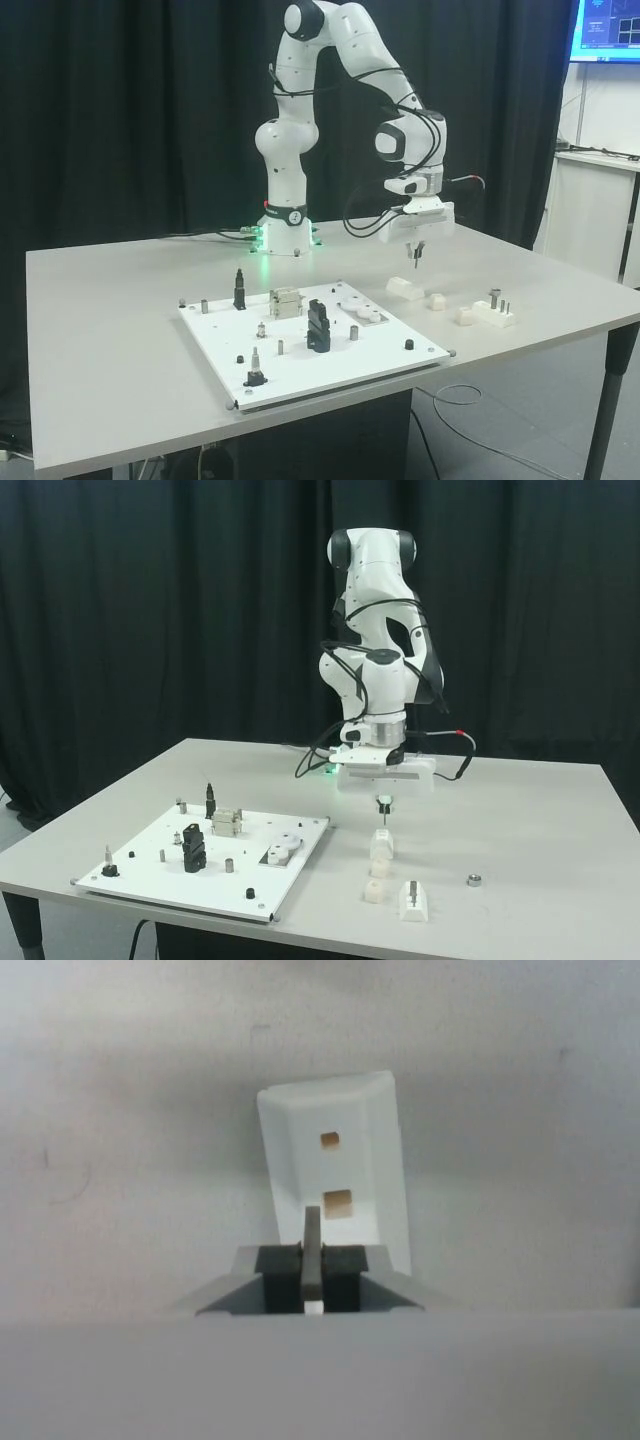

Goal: Insert square peg 1.

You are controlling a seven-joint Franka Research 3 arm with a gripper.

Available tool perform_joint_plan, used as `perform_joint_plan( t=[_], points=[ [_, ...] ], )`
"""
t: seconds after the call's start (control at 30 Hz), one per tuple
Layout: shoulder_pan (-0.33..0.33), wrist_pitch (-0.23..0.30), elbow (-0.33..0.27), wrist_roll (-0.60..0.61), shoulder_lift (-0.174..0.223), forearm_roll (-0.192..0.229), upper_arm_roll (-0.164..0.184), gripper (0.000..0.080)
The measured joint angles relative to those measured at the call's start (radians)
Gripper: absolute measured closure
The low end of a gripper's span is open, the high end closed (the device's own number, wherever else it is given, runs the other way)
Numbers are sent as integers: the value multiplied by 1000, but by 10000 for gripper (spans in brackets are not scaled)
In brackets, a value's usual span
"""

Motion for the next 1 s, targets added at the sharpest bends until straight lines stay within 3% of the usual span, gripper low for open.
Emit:
perform_joint_plan(
  t=[1.0],
  points=[
    [0, -5, 1, 17, -4, -14, 0, 767]
  ],
)
